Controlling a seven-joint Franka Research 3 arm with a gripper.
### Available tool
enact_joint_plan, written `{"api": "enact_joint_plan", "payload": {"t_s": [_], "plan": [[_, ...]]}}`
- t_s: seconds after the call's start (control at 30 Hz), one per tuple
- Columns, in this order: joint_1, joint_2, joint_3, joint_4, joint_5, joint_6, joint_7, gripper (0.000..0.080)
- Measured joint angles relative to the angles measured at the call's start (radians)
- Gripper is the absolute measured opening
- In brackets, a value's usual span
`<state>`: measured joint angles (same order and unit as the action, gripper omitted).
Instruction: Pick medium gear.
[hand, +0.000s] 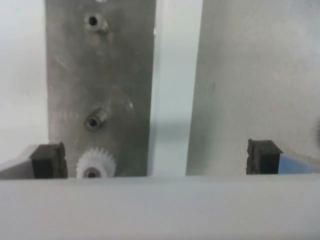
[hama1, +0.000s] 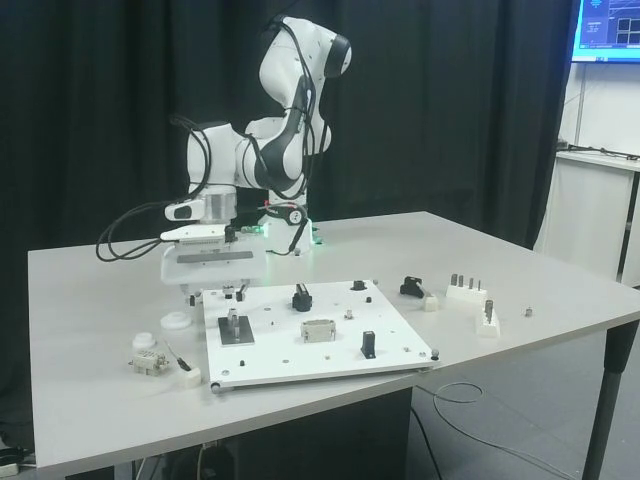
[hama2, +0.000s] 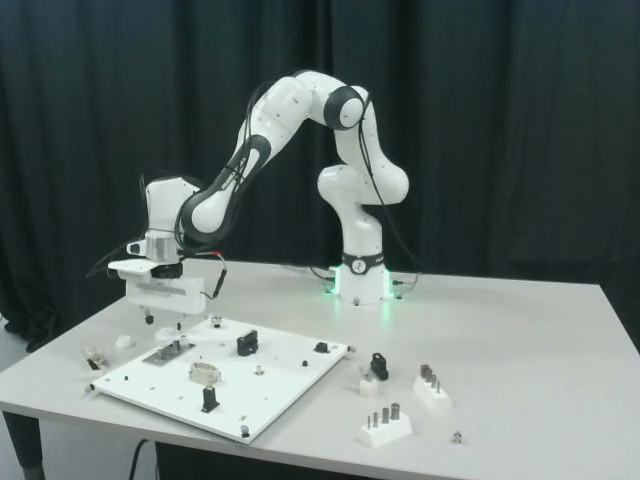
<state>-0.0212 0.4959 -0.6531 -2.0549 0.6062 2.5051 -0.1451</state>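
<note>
The white robot arm's two-fingered hand (hand: 156, 160) is being held wide open above the grey metal plate (hand: 100, 75), which is lying on the white square assembly board (hama1: 320, 350) on the grey table (hama1: 500, 260); nothing is being gripped. A small white toothed gear (hand: 95, 165) is being carried on a peg of that plate, just inside one black finger pad (hand: 49, 159) and well apart from the other, so the hand is judged not yet centred for closing. Two bare metal pegs (hand: 95, 120) are standing farther along the plate. Whether this gear is the medium one cannot be told.
</note>
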Motion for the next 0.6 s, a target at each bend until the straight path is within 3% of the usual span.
{"api": "enact_joint_plan", "payload": {"t_s": [0.6], "plan": [[0.000,-0.031,-0.004,0.000,-0.001,-0.020,0.000,0.0800]]}}
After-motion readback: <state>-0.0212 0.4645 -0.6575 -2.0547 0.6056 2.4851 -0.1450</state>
